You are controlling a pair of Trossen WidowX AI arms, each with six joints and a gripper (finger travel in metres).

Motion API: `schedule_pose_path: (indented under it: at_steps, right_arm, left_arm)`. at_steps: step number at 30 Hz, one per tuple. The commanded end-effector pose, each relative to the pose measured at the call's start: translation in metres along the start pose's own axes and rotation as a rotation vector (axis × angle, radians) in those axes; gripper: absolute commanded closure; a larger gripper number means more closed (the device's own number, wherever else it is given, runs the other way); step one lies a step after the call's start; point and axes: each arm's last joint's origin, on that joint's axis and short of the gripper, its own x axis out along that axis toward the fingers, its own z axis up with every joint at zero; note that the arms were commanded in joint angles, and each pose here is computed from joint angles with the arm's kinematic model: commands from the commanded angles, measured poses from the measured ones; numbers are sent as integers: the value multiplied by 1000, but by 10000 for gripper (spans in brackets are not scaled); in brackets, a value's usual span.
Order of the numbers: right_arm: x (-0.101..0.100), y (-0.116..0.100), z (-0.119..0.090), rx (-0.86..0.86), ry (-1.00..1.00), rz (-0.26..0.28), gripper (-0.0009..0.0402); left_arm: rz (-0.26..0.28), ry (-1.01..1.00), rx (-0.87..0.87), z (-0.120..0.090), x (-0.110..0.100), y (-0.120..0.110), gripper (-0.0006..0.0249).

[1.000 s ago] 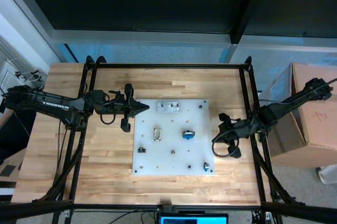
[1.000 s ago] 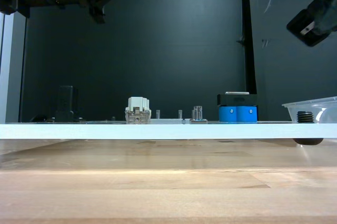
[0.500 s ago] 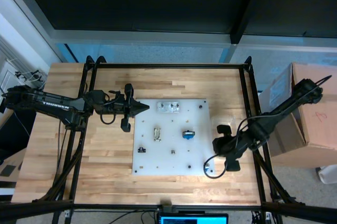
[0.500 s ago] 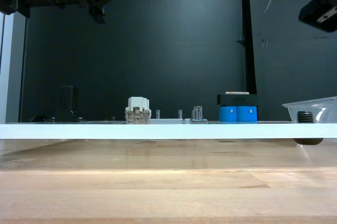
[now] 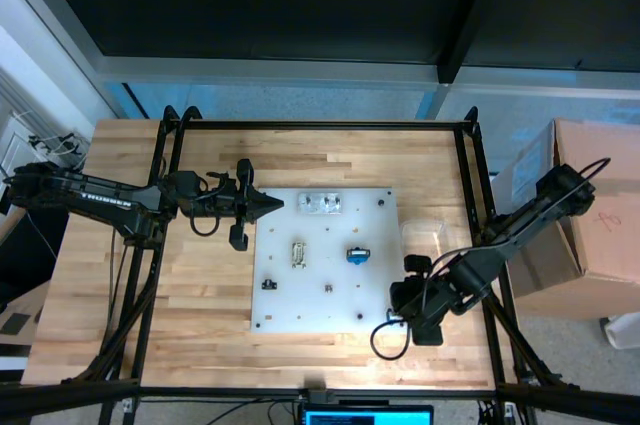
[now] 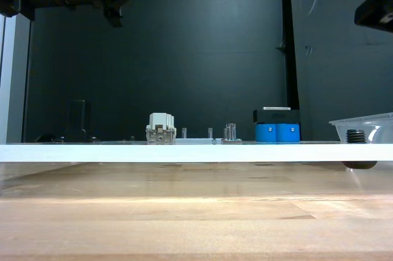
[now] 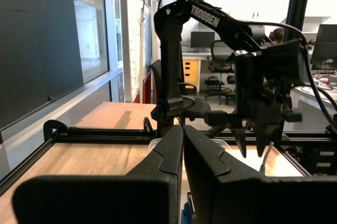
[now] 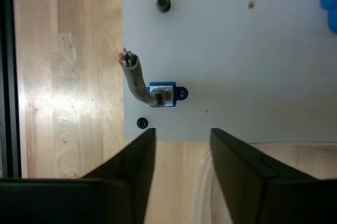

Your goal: Remove the RJ45 connector from the taskboard and place in the container

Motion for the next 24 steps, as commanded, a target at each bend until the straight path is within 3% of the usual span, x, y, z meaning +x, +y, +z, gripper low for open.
schedule_pose_path:
  at_steps: [1,8,13,24]
  right_arm:
    - [7,6,3,5,26,5,198]
    - [21,14,10,6,42,-22,178]
    - [32,18,13,8,28,-10,179]
    - [39,19,16,-4,7,-26,222]
  left_arm:
    - [0,0,0,0,0,0,243]
    - [0,0,0,0,0,0,243]
    - [0,0,0,0,0,0,243]
    - [0,0,0,0,0,0,243]
